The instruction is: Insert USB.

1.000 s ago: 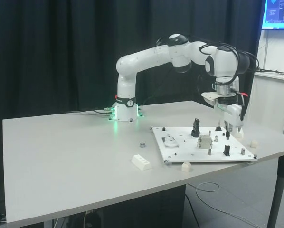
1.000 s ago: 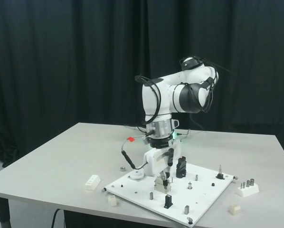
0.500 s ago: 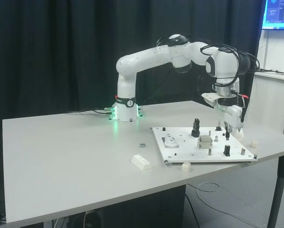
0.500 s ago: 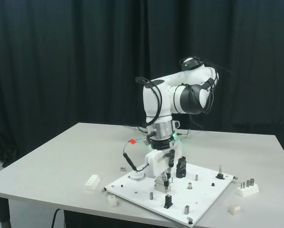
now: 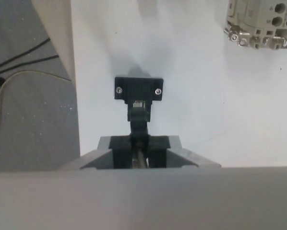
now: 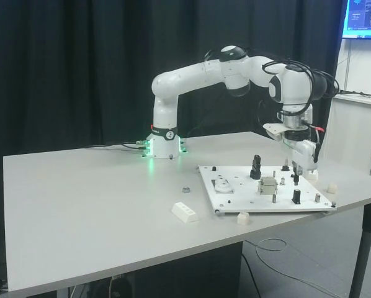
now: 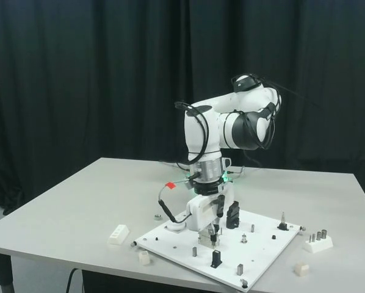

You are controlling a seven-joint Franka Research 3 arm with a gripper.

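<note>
Compared with a second ago, the arm [image 6: 198, 71] stands a little higher — the gripper [image 6: 295, 176] has risen off the board [image 6: 235, 197], and in the second room view a clear gap shows between the gripper [image 7: 215, 240] and the black socket [image 7: 216, 259] below it. The fingers [image 5: 172, 143] are closed on the USB plug [image 5: 138, 120], which hangs straight above the socket [image 5: 138, 90]; the plug's tip overlaps the socket's opening in the wrist view, yet whether it touches cannot be told there. The plug itself is too small to make out in either room view. The grey connector [image 5: 258, 24] is cut off at the picture's edge, and the gripper's own body hides everything nearest the camera — only the fingers' inner faces show.
</note>
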